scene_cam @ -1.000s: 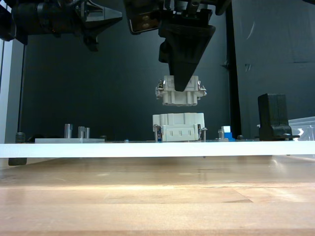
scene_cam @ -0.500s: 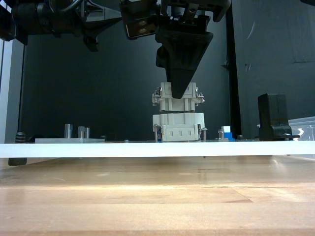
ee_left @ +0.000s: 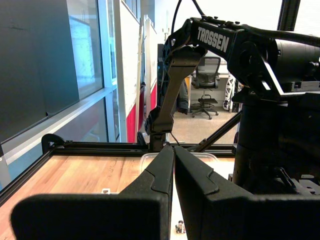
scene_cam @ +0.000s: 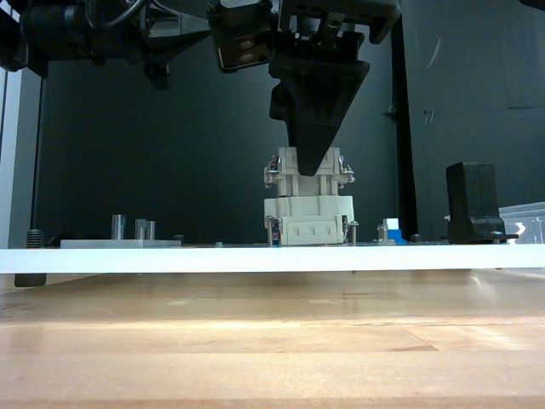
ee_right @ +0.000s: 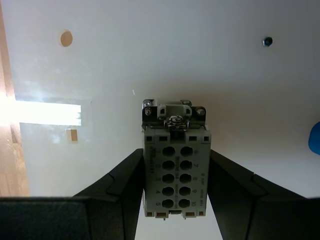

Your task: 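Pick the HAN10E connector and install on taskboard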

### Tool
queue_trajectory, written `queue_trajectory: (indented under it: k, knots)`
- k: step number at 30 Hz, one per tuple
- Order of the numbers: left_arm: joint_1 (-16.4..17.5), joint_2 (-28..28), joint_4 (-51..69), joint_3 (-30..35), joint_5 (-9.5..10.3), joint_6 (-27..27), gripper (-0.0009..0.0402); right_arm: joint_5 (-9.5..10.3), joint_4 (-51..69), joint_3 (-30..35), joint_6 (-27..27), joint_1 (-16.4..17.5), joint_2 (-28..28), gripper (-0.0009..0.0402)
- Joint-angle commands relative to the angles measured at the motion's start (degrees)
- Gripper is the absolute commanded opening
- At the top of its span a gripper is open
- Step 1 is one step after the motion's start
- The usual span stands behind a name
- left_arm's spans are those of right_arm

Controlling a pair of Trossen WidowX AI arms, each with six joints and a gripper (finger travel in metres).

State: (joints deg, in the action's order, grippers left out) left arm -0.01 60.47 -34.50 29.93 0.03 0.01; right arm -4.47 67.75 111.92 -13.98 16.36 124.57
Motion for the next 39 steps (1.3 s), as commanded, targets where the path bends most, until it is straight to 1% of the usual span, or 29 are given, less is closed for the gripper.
queue_trajectory:
  k: [1,8,10,39]
  knots:
    - [0.0,0.02,-0.02,0.02,-0.02,-0.02,0.0001,0.0,-0.28,-0.02,-0.02,0.0,-0.02,0.0057]
    - [0.0,0.02,-0.02,0.02,-0.02,-0.02,0.0001,0.13,-0.63,-0.02,-0.04,0.0,0.59,0.0057]
    - [0.02,0.02,-0.02,0.02,-0.02,-0.02,0.0001,1.25,-0.7,-0.04,-0.04,0.0,0.59,0.0057]
    - [0.0,0.02,-0.02,0.02,-0.02,-0.02,0.0001,1.44,0.33,-0.09,-0.07,0.02,0.57,0.0057]
